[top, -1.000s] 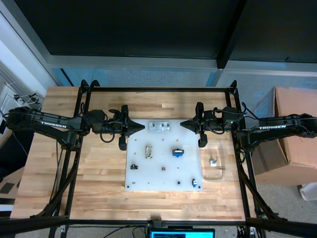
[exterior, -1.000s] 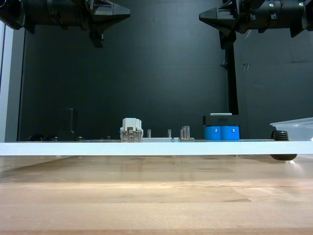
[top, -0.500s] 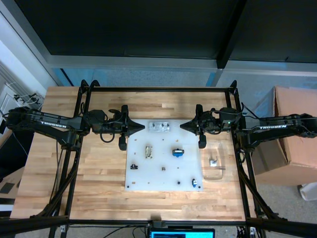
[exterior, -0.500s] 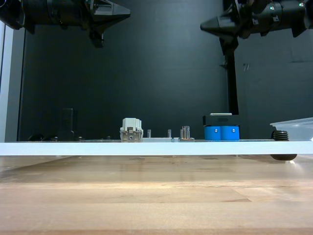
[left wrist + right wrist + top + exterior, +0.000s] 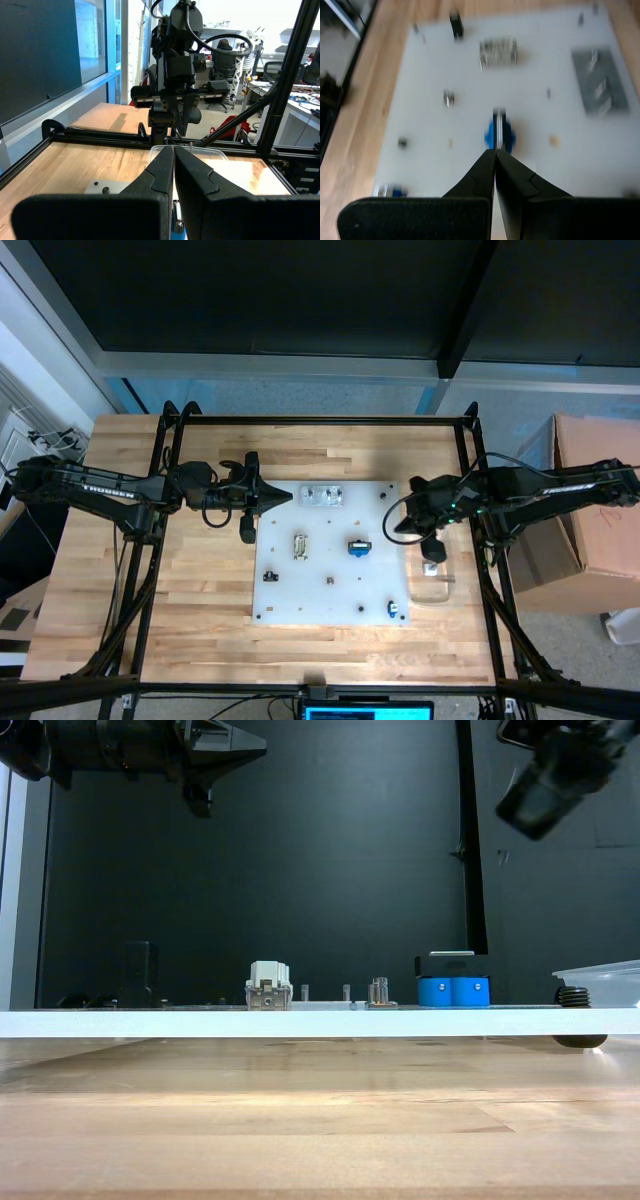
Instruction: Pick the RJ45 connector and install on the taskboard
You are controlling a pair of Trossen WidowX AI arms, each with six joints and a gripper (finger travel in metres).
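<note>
Overhead, the left gripper (image 5: 287, 497) hangs over the left far corner of the white taskboard (image 5: 330, 585), its tip pointing inward. The right gripper (image 5: 400, 529) sits over the board's right edge, angled toward the near side, just beside a clear tray (image 5: 430, 592). The RJ45 connector (image 5: 432, 568) lies free in that tray, small and grey, clear of the board and held by neither arm. A blue part (image 5: 359, 548) stands near the middle of the board. From table height, the left gripper (image 5: 258, 750) is high above the board and level. The right gripper (image 5: 510, 815) is also high but tilted downward and blurred, and the tray's rim (image 5: 600, 972) shows at the board's right end. Along the left wrist, the left gripper (image 5: 173, 149) has its fingers (image 5: 160, 172) pressed together on nothing, with the right arm (image 5: 175, 75) across the table beyond them. Along the right wrist, the right gripper (image 5: 495, 152) likewise has its fingers (image 5: 515, 177) together and empty, aimed at the blurred blue part (image 5: 499, 134) on the board.
</note>
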